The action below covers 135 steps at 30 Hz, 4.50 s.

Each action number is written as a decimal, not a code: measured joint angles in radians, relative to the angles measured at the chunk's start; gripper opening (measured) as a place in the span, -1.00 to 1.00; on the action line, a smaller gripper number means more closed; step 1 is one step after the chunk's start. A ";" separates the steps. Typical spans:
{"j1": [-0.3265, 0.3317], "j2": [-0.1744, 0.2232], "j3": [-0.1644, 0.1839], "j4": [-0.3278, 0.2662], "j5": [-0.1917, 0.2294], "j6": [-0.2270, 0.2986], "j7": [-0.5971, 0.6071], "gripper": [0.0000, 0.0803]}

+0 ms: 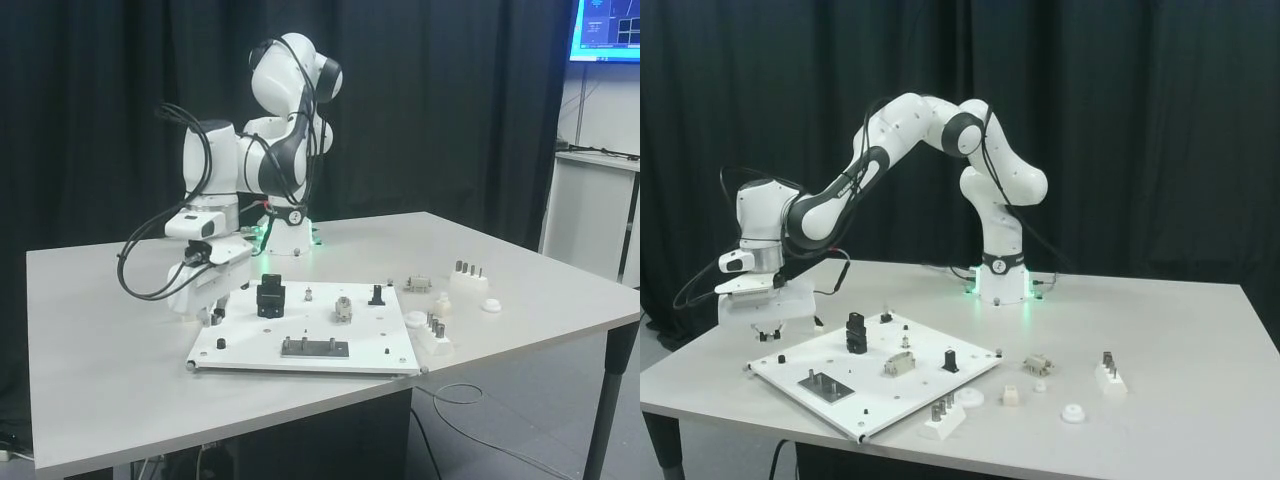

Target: Insert bolt 4.

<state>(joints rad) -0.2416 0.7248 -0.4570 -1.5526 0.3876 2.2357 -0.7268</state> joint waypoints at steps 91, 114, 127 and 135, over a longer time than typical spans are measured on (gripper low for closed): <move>0.001 0.070 0.001 0.018 0.044 -0.038 0.046 -0.41; 0.002 0.070 0.000 0.017 0.044 -0.037 0.275 -0.41; 0.004 0.070 -0.001 0.016 0.044 -0.035 0.497 -0.41; 0.013 0.070 -0.008 0.012 0.043 -0.029 0.675 -0.41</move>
<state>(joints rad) -0.2286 0.7943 -0.4654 -1.5407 0.4310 2.2062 -0.0516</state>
